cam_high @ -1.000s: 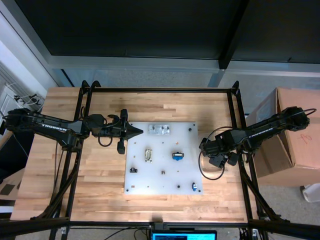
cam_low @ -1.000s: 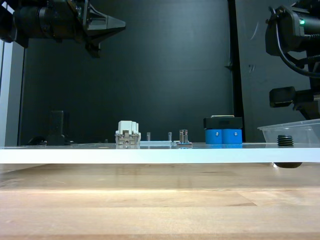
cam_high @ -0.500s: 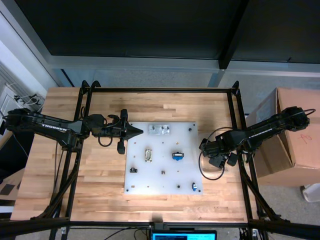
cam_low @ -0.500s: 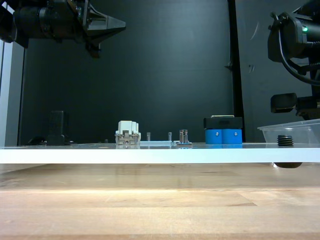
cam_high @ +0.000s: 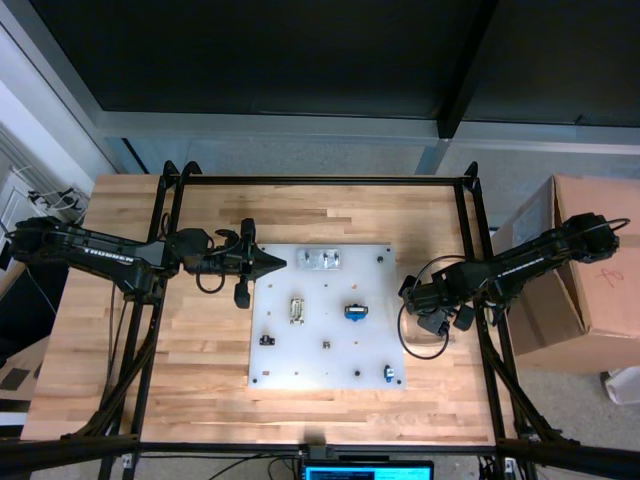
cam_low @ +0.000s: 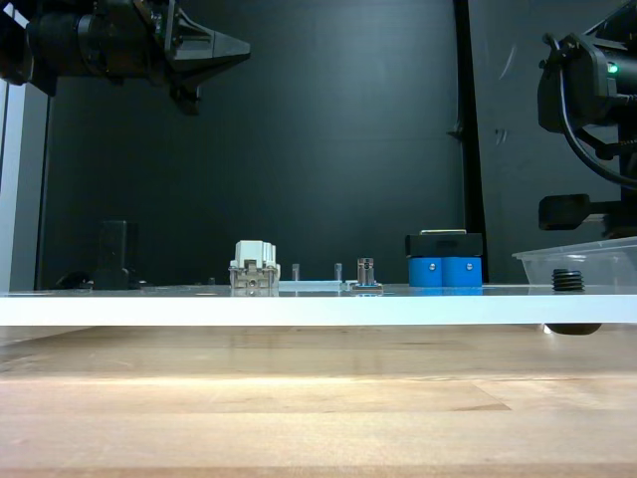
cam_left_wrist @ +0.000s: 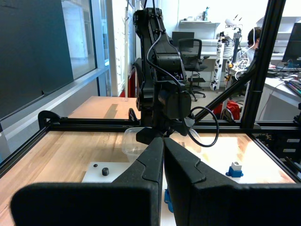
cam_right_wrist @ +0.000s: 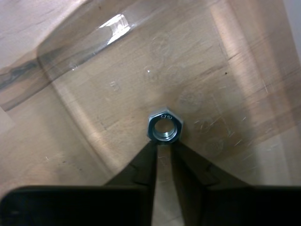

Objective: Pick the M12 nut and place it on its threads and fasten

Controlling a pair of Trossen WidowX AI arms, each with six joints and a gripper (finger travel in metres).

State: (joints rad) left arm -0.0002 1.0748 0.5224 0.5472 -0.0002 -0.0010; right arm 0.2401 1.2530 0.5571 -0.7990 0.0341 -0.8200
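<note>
M12 nut (cam_right_wrist: 163,128) lies free and flat on the floor of the clear tray (cam_right_wrist: 70,61). Its threaded bore faces straight up at the right wrist camera, so its axis stands vertical and its hex outline is seen whole. It is a squat ring with no long side to speak of. In the high view the right arm covers it.

The right gripper (cam_right_wrist: 162,145) hangs over the tray, above its rim in the low view. Its fingers are drawn together to a narrow slit narrower than the nut. The tips point at the nut's nearest edge, and nothing lies between them.

The tray stands on the table (cam_high: 200,400) just off the white board (cam_high: 300,370), at about 4 o'clock from the board's middle. The black stud (cam_low: 568,281) stands bare at about 5 o'clock on the board, with its ribs showing and no nut on it.

The left gripper (cam_high: 283,263) is held high over the board at about 11 o'clock, level and pointing toward 3 o'clock. Its fingers are pressed together on nothing — the left wrist view shows only a hairline between them.
</note>
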